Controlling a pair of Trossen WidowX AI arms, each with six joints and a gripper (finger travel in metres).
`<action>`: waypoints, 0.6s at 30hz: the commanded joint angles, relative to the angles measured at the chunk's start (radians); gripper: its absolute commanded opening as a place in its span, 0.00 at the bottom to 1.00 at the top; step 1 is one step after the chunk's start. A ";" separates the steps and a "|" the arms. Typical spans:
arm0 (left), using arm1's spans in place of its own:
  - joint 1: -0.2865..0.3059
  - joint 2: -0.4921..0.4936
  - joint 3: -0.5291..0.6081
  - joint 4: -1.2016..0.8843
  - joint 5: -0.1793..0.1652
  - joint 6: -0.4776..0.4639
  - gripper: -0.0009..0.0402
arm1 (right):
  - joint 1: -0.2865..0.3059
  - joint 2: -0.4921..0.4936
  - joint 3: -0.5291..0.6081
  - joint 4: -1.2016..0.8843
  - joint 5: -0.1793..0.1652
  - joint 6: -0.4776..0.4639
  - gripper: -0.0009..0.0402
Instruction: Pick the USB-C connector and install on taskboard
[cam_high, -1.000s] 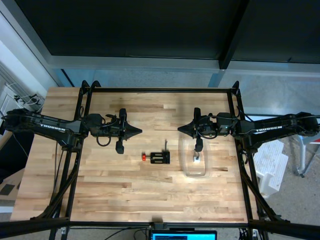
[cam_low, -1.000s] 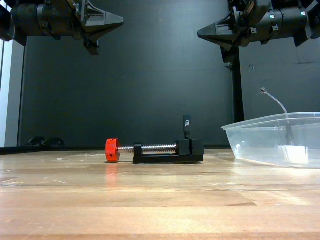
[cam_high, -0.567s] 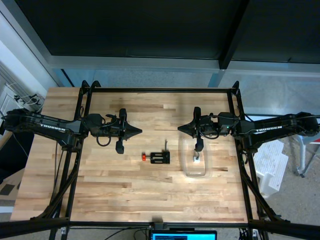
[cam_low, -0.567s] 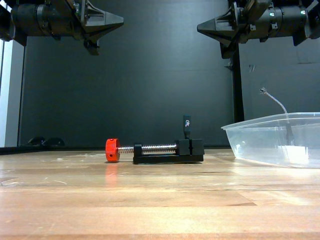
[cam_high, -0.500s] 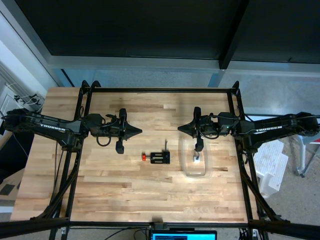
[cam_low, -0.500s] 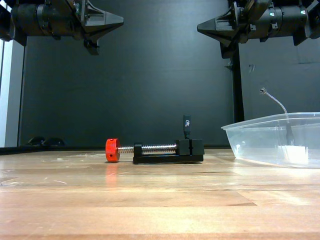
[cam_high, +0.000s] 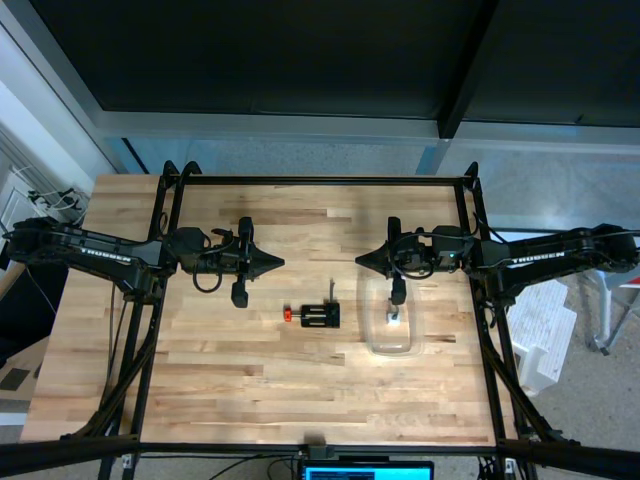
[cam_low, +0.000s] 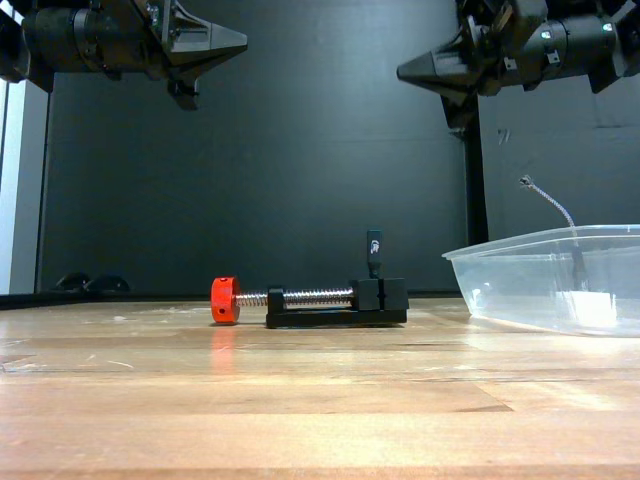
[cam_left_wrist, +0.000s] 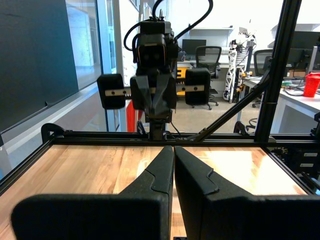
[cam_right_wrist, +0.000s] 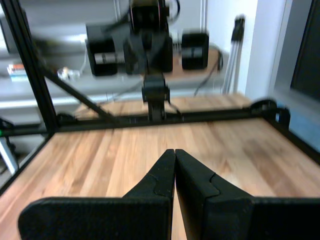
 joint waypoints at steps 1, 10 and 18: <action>0.000 0.000 0.000 0.000 0.000 0.000 0.02 | 0.015 0.000 0.040 -0.118 0.000 -0.006 0.02; 0.000 0.000 0.000 0.000 0.000 0.000 0.02 | 0.063 0.000 0.170 -0.453 0.009 -0.017 0.02; 0.000 0.000 0.000 0.000 0.000 0.000 0.02 | 0.081 0.000 0.296 -0.753 0.009 -0.005 0.02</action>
